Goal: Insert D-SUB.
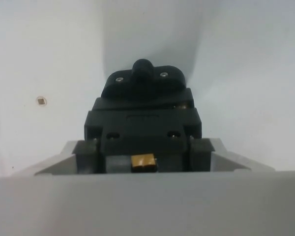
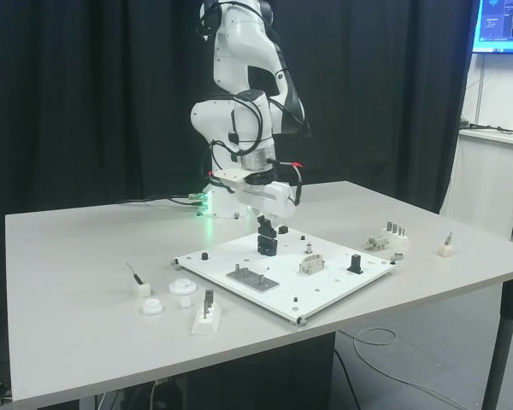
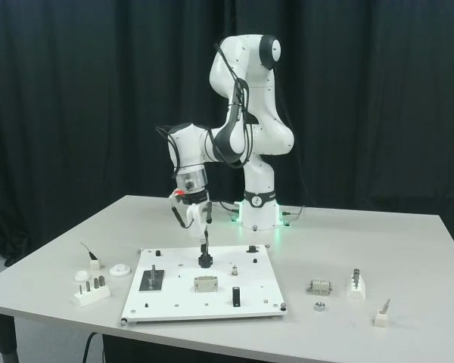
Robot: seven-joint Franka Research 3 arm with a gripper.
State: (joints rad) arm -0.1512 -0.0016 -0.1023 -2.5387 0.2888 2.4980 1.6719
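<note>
The gripper (image 1: 143, 160) is closed tight on the small, hard, light black plastic D-SUB plug (image 1: 143, 115), squeezing its flat sides.

A robotics lab: black curtains (image 3: 76, 91), grey table (image 2: 77, 282), white assembly board (image 3: 174, 299), wall monitor (image 2: 503, 26).

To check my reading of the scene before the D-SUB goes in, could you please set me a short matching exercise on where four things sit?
Things:
1. black connector
2. grey plate
3. white block of pins
4. green light

Places:
a. at the foot of the arm
b. between the fingers
c. on the white board
d. on the bare table, beside the board

Pairs: 1-b, 2-c, 3-d, 4-a.
</note>
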